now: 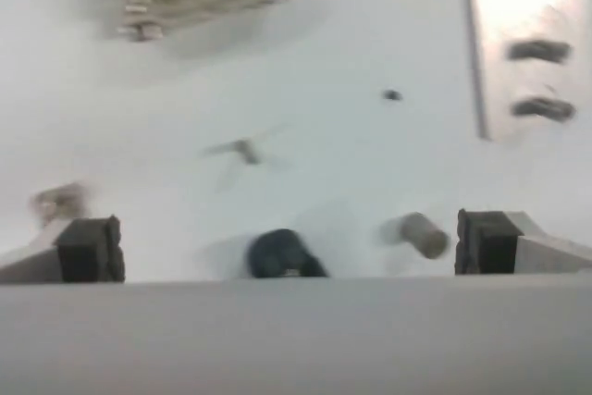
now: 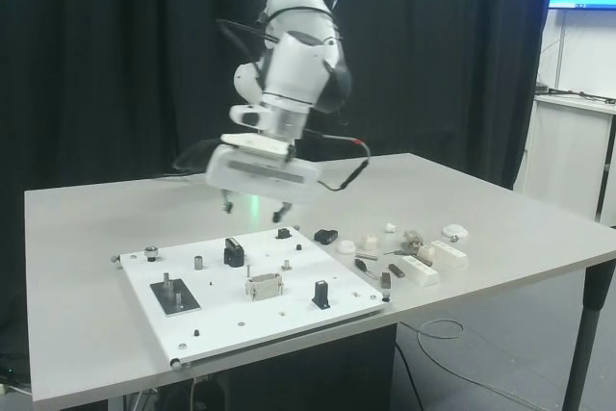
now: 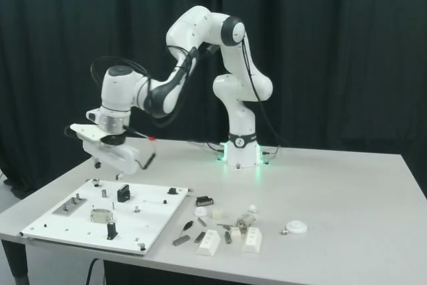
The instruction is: Remove bolt 4.
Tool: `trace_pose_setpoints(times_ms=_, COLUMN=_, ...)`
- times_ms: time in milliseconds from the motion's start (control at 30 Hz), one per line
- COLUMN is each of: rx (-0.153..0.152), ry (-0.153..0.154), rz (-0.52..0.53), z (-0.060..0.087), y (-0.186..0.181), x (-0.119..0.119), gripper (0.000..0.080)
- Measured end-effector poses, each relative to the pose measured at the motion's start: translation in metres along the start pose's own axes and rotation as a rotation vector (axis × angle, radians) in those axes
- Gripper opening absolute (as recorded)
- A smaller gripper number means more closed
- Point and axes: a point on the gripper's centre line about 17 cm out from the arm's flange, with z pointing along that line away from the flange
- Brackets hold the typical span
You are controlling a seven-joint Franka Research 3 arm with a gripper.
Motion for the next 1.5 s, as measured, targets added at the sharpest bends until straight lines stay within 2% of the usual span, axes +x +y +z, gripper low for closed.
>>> trace_pose_setpoints(times_ms=233, rx=0.003, ry=0.001, rz=0.165, z=0.015, y=0.051, x=-0.009, gripper=0.08)
trace_pose_setpoints(times_ms=367, rx=0.015, ry=0.001, rz=0.252, z=0.025, y=0.078, x=-0.016, gripper=0.08)
trace_pose_setpoints(times_ms=867, rx=0.129, ry=-0.023, rz=0.559, z=0.065, y=0.14, x=-0.052, gripper=0.08)
trace_pose_setpoints(times_ms=1000, rx=0.151, ry=-0.029, rz=0.598, z=0.075, y=0.15, x=-0.06, gripper=0.08)
trace_pose_setpoints(times_ms=1233, rx=0.172, ry=-0.041, rz=0.623, z=0.09, y=0.163, x=-0.074, gripper=0.08)
trace_pose_setpoints(times_ms=1500, rx=0.216, ry=-0.056, rz=0.649, z=0.11, y=0.163, x=-0.085, gripper=0.08)
